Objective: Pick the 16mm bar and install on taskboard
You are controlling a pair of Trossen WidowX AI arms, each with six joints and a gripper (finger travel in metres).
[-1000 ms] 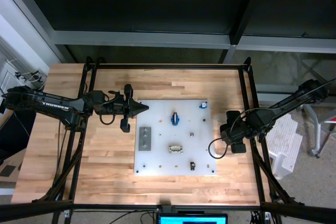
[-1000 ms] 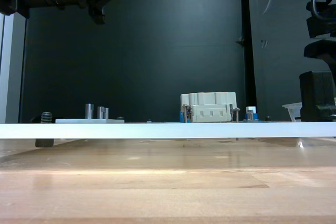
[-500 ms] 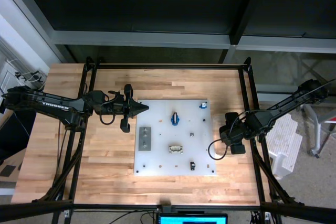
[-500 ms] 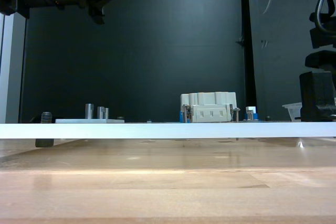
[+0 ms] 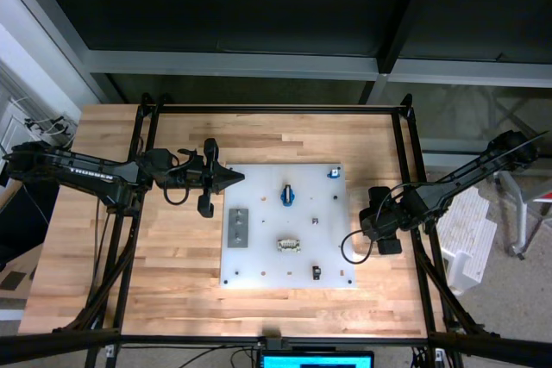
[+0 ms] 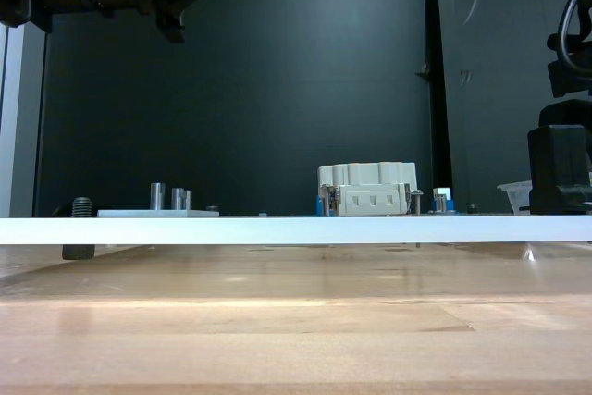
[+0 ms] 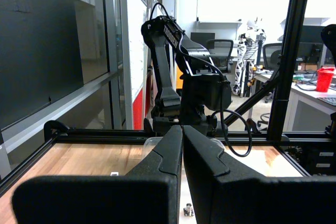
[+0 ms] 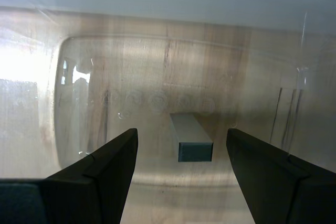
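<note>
Right wrist view: bar [image 8: 191,137] lies free in tray [image 8: 157,51].
Right gripper [image 8: 181,132] spread around it (no contact); left gripper [image 5: 235,178] pressed together above board's [image 5: 259,273] left edge.

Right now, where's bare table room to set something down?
Bare wood: between task board and table's near edge, and left of the board. Crowded right: open right gripper over the clear bin holding the loose 16mm bar. Shut left gripper hovers near the board's far-left corner.

White lettering on left arm [image 5: 86,171], probably TROSSEN, nothing else legible
</note>
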